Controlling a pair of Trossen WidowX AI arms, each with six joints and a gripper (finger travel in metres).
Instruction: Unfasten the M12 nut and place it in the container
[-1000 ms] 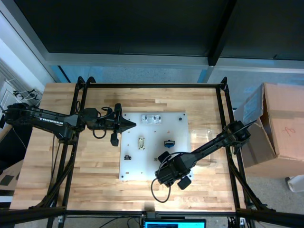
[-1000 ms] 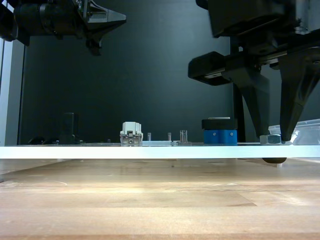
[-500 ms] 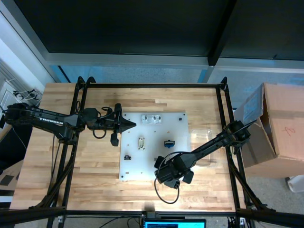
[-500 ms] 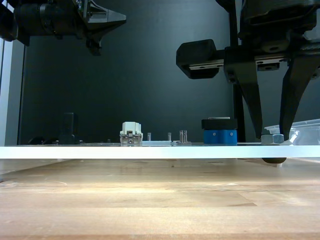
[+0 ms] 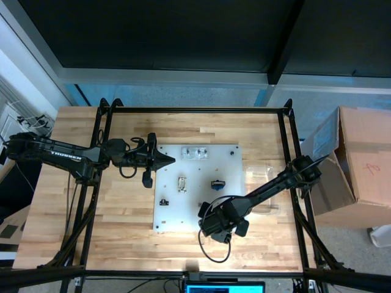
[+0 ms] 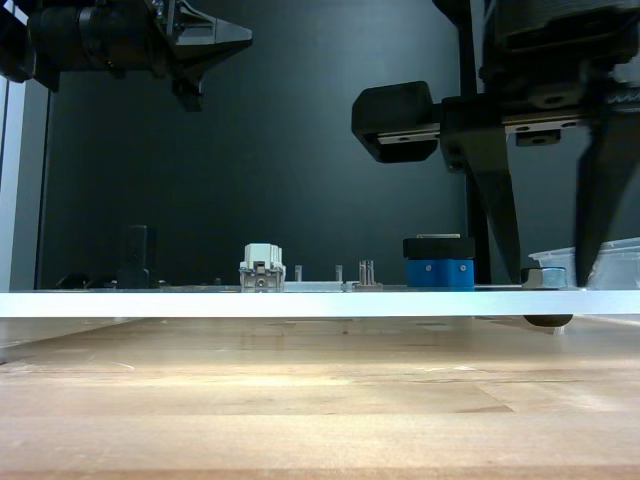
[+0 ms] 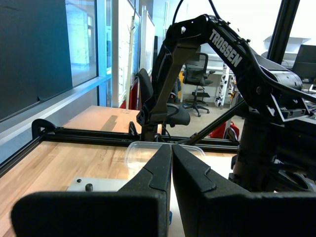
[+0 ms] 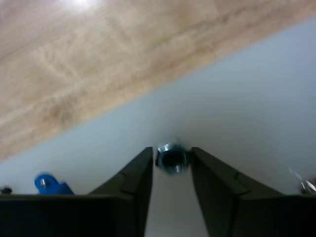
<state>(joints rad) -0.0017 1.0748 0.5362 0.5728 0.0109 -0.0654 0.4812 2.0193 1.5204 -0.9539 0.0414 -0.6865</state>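
Note:
The small silver nut (image 8: pixel 173 159) sits low on its stud at the white board's (image 5: pixel 183 204) near right edge, hiding the ribs, with a dark centre showing. My right gripper (image 8: pixel 172 151) points down over it, open, one fingertip on each side with a small gap to the nut. In the low view the nut (image 6: pixel 545 276) stands free between the right gripper's (image 6: pixel 549 282) spread fingers (image 6: pixel 505 230). From above, the right gripper (image 5: pixel 215 223) hides the nut. My left gripper (image 5: pixel 168 160) hovers shut and empty at the board's far left edge, high up in the low view (image 6: pixel 240 35).
A clear container (image 5: pixel 261 183) stands on the table right of the board, with nothing visible inside, and shows behind the nut in the low view (image 6: pixel 605 258). A blue block (image 5: pixel 217 184), a grey connector (image 6: pixel 262 270) and a silver post stand mid-board.
The right gripper turned about its axis over the nut, then its fingers spread away from it. The nut stayed in place. The left arm has not moved.

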